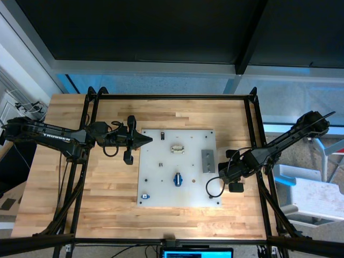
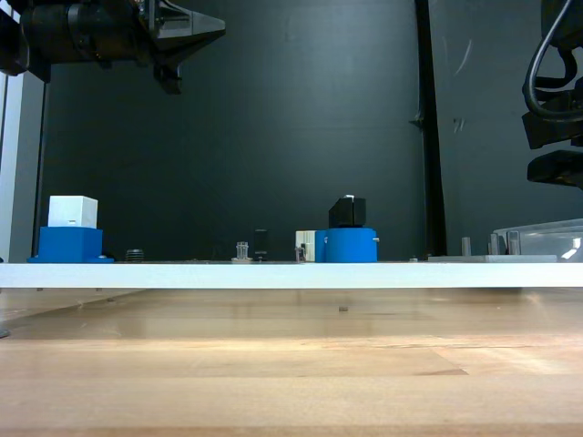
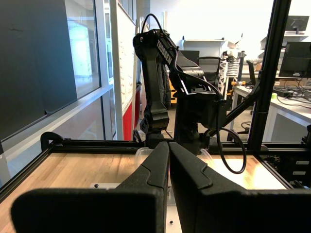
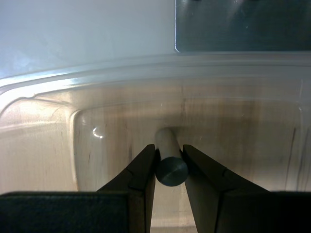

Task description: Pick the 16mm cylinder and place it in the taskboard

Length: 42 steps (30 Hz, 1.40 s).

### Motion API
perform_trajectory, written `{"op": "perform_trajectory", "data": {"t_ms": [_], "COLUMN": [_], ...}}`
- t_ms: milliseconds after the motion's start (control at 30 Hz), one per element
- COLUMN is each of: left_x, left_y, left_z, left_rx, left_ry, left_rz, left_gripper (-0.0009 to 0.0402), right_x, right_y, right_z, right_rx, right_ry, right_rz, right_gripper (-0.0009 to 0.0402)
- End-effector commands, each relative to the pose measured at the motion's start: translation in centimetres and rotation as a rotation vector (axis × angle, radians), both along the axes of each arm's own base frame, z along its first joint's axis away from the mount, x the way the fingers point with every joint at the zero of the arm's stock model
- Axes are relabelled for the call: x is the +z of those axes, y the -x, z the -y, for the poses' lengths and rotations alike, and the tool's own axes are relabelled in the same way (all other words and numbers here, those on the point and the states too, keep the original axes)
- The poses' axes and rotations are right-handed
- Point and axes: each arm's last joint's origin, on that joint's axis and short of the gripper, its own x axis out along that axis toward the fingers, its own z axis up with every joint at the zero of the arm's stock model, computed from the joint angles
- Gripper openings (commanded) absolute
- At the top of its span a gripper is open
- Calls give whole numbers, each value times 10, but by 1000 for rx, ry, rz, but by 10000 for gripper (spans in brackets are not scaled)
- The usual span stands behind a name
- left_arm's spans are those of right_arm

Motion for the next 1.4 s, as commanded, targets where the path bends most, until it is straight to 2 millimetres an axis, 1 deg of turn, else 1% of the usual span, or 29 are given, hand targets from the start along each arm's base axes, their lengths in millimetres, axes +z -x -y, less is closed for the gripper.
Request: {"op": "perform_trajectory", "data": {"t_ms": [33, 267, 833, 1167, 1267, 1400], "left_x": [0, 0, 0, 0, 0, 0], "left_y": [0, 0, 0, 0, 0, 0], "left_z": [0, 0, 0, 0, 0, 0], "left_rx": [0, 0, 0, 0, 0, 0], "left_ry": [0, 0, 0, 0, 0, 0], "left_rz": [0, 0, 0, 0, 0, 0], "left_gripper": [0, 0, 0, 0, 0, 0], "right_x": [2, 14, 66, 92, 97, 97], "right_y": [-1, 0, -1, -3, -3, -3], "right_z": [0, 0, -1, -2, -2, -1], "right_rx": [-1, 0, 1, 0, 0, 0], "right_ry": [-1, 2, -7, -18, -19, -18], "right_rz": [3, -3, 8, 30, 32, 30], "right_gripper": [28, 27, 27, 27, 28, 28]}}
